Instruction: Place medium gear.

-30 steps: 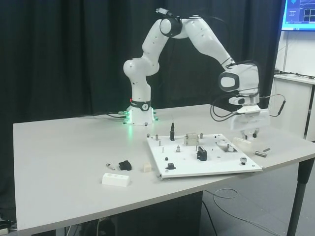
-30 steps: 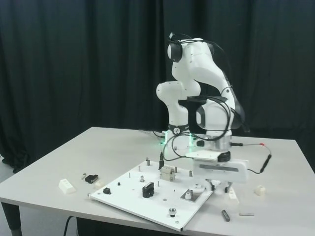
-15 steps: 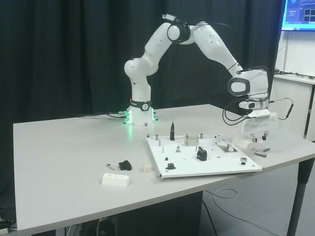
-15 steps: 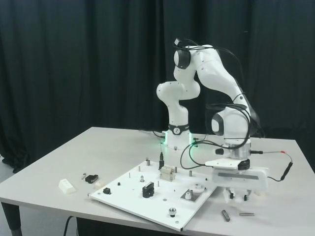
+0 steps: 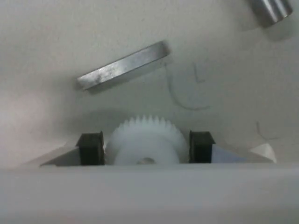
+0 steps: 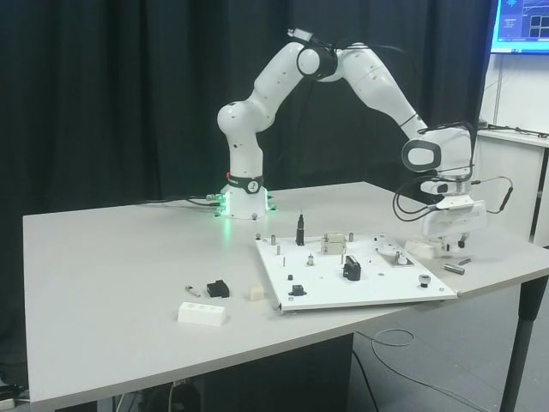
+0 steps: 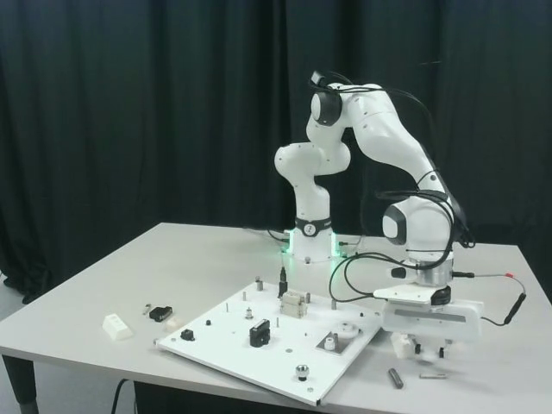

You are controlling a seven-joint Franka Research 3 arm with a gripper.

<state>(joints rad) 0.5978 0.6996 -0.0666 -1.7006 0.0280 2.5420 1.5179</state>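
Note:
The medium gear (image 5: 145,136) is white and toothed and lies flat on the grey table. In the wrist view it sits between my two black fingertips (image 5: 91,148), with a thin gap on each side. My gripper (image 5: 145,149) is open and down at table level, just off the white assembly board's (image 6: 343,287) right edge. In the first room view the gripper (image 6: 446,250) is low over the table by a white part (image 6: 420,249). In the second room view the gripper (image 7: 429,348) hides the gear.
A flat metal bar (image 5: 122,65) and a metal cylinder (image 5: 271,10) lie on the table close beyond the gear. The board carries pegs, a black part (image 6: 351,270) and a white gear (image 7: 348,329). A white block (image 6: 202,313) and a small black piece (image 6: 218,288) lie further left.
The arm has swung right, away from the board's edge, and lowered. The gripper now sits at table level around the gear.

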